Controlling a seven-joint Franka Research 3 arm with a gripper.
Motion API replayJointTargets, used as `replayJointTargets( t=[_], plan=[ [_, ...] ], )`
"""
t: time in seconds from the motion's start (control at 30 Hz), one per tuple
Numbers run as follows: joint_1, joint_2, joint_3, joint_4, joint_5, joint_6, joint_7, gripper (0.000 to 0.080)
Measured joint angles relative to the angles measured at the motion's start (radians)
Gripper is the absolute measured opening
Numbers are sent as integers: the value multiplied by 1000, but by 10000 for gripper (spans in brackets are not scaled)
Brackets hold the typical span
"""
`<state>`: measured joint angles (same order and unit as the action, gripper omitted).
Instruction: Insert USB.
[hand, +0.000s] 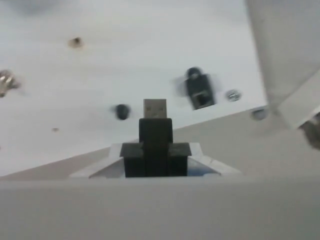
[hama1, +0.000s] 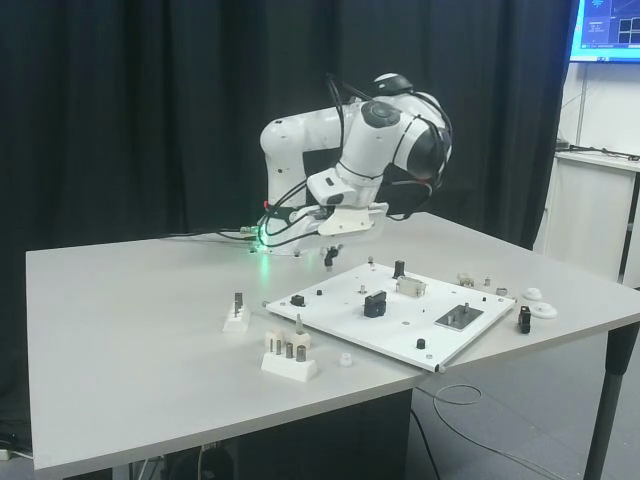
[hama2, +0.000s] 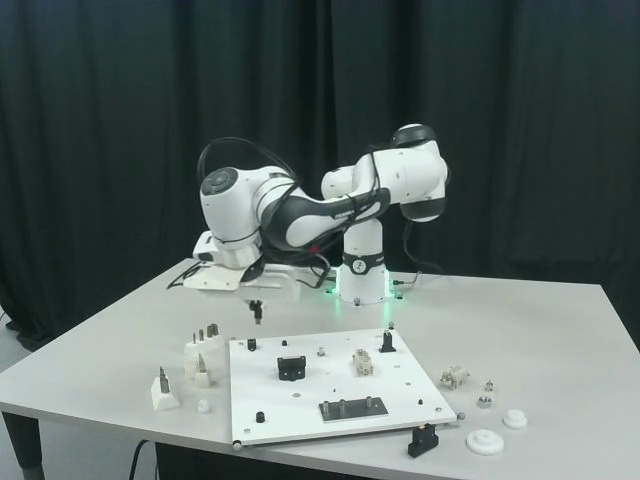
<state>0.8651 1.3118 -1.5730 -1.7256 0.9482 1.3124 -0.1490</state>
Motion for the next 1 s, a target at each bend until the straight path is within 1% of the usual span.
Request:
replayJointTargets(
  t=[0.23,0.5,0.7,0.87,1.0],
  plan=[
    [74,-1,-17,-62,0,-27,63,93],
    [171,-20,-23,-149,0,-30,137,93],
    [244,-26,-35,-211,2,-37,208,93],
    [299,-31,-44,-254,6,-41,261,93],
    [337,-43,-46,-282,13,-43,308,93]
  ],
)
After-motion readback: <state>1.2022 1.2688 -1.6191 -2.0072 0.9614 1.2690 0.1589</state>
